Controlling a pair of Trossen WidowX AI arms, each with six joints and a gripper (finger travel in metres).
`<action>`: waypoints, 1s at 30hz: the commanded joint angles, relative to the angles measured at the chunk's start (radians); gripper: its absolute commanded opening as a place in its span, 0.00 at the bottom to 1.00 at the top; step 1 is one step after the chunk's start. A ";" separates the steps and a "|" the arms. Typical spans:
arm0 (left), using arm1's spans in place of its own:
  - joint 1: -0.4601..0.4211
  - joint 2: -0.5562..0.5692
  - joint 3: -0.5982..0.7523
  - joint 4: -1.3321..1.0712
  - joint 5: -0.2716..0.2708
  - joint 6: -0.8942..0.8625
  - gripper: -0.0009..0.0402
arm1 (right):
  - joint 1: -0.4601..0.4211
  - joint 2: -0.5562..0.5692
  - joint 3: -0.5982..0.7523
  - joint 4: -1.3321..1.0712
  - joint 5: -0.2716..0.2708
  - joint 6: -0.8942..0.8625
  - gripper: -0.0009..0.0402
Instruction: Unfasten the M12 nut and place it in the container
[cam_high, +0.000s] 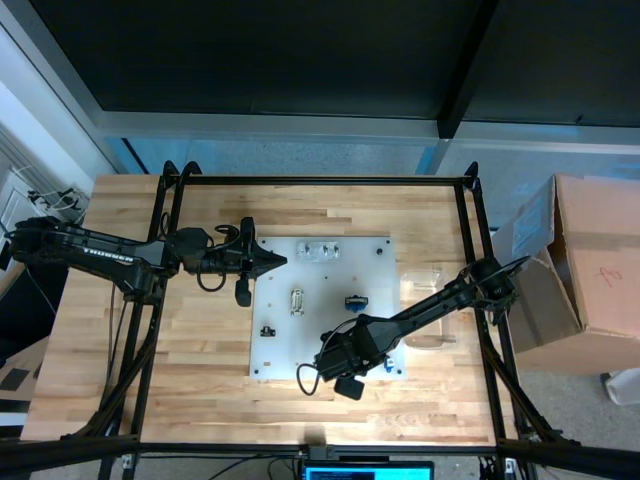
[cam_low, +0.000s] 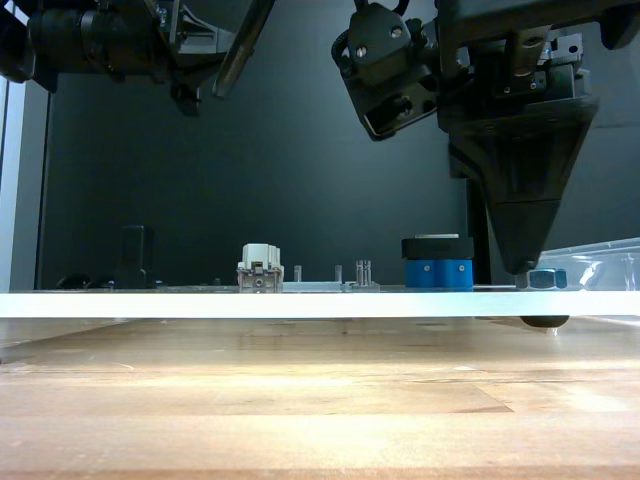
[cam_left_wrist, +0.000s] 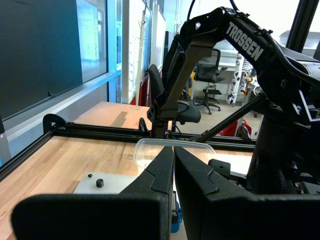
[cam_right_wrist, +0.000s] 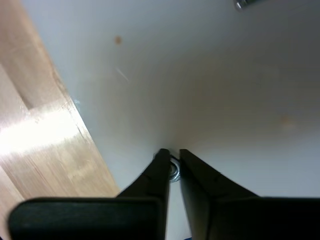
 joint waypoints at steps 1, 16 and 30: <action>0.000 0.000 0.000 0.000 0.000 0.000 0.02 | 0.002 0.002 0.000 0.001 -0.015 -0.113 0.04; 0.000 0.000 0.000 0.000 0.000 0.000 0.02 | 0.002 -0.009 0.001 0.000 -0.019 -0.275 0.04; 0.000 0.000 0.000 0.000 0.000 0.000 0.02 | -0.001 -0.099 0.010 -0.049 -0.002 0.071 0.22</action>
